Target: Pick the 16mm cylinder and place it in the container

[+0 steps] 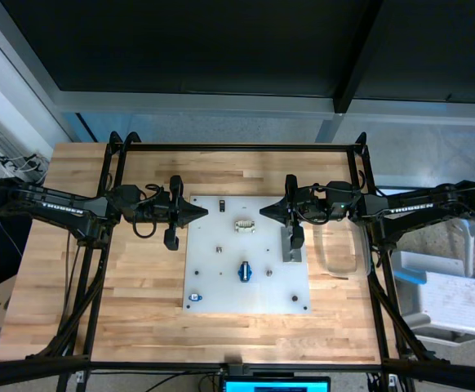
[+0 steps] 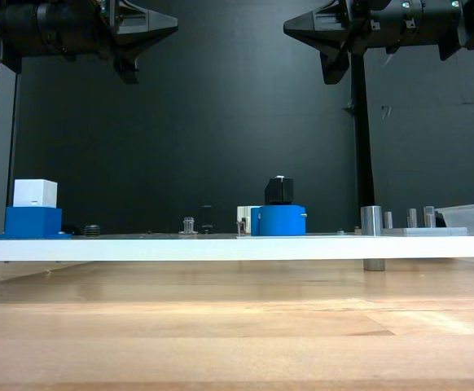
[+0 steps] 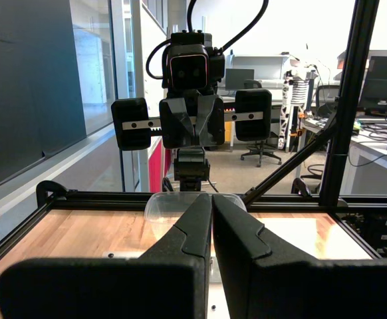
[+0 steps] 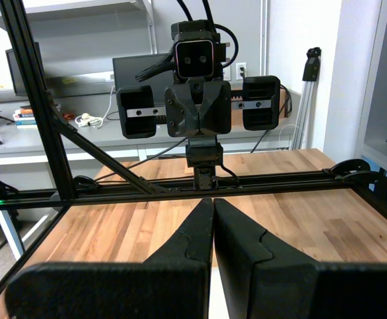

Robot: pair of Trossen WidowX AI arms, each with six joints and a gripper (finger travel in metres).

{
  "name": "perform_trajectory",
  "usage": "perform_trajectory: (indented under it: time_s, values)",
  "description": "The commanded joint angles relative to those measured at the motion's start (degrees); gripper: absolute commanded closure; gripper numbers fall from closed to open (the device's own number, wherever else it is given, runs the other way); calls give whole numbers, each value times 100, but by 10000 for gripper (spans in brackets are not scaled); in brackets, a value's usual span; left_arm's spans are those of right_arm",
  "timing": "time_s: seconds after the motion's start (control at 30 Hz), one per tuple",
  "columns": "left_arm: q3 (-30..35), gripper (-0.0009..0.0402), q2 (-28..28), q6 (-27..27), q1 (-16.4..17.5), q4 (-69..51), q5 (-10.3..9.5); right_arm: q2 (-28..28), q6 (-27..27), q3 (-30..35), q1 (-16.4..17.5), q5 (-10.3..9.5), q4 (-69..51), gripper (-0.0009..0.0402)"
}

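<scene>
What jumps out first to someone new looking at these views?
The two arms mirror each other high above the white board: the left gripper and the right gripper point tip to tip, both shut and holding nothing. Below them, a bright blue fixture stands mid-board, and the clear container lies on the table just off the board's right edge.
</scene>
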Motion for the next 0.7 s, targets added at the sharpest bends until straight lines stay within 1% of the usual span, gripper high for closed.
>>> perform_trajectory:
  time_s: [0.03,0.37,0.47,0.63,0.7]
  values:
    - [2,393,0,0,0,0,0,11,48,0,0,2,2,393]
    - [2,393,0,0,0,0,0,9,81,0,2,2,-2,393]
    - [2,393,0,0,0,0,0,9,354,0,2,4,-9,393]
    - [2,393,0,0,0,2,0,4,448,17,4,-7,-66,393]
    - [2,393,0,0,2,0,0,4,492,168,7,-15,-409,393]
